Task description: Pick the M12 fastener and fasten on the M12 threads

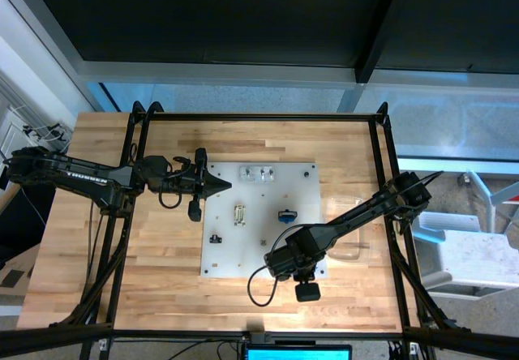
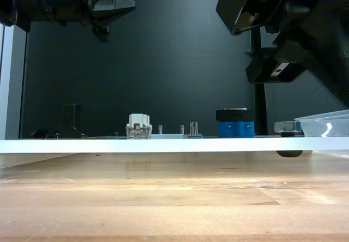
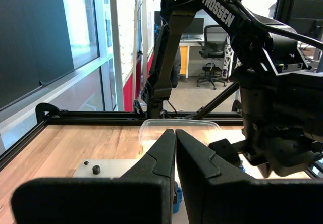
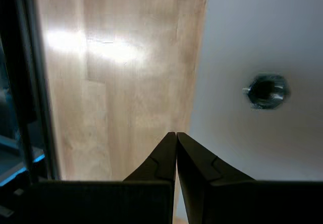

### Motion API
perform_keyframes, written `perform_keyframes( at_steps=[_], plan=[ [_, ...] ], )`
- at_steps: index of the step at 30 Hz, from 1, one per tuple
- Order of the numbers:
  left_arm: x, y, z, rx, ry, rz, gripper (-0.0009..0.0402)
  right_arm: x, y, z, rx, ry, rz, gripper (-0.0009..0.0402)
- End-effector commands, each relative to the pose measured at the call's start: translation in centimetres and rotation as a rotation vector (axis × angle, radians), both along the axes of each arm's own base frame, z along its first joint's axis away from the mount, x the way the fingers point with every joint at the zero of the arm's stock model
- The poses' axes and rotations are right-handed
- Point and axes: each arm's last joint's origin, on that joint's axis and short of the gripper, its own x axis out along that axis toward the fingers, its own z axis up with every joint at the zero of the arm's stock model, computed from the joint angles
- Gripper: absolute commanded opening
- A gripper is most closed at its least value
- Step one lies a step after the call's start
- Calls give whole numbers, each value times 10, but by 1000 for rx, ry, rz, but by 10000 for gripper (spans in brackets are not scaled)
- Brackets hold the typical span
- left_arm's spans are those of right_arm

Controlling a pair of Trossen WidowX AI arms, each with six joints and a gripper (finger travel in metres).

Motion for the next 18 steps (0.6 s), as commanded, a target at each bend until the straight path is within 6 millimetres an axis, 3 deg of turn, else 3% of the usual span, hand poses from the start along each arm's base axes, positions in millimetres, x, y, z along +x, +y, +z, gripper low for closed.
perform_keyframes(
  at_steps=[1, 9, 18],
  plan=[
    [0, 0, 0, 0, 0, 0, 0, 0, -2, 1, -53, -23, -17, 0],
    [0, 0, 0, 0, 0, 0, 0, 1, -8, 2, -221, -72, -81, 0],
    [0, 0, 0, 0, 0, 0, 0, 4, -8, -1, -258, -100, -89, 0]
  ],
)
